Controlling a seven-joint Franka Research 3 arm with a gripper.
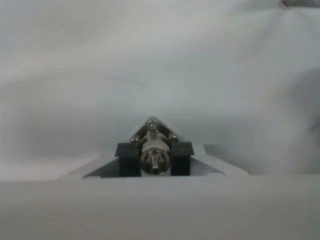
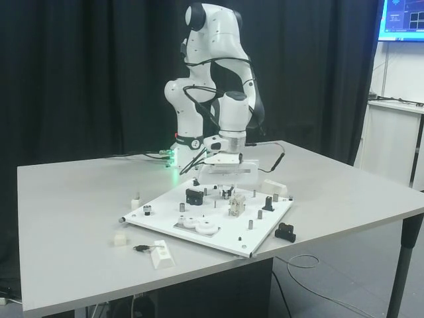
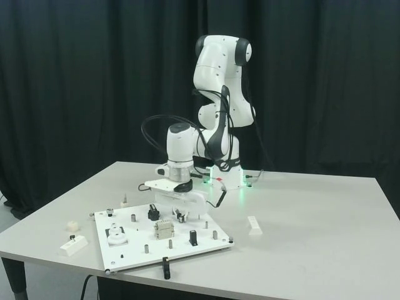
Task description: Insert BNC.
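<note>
Wrist view shows you the gripper (image 1: 155,162) closed on the BNC connector (image 1: 154,152), fingers (image 1: 129,159) clamping both sides. Your white arm (image 3: 215,125) bends down, holding it low over the white board (image 3: 181,250).

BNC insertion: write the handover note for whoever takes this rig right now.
Gripper: shut on the BNC connector, held between the black fingers.
Position: the arm holds it low over the white assembly board, near the board's rear middle, by the black fixture.
Done: connector picked up and carried to the board.
Left: whether it is seated in its socket cannot be told from these views; check alignment, push it home, release.
</note>
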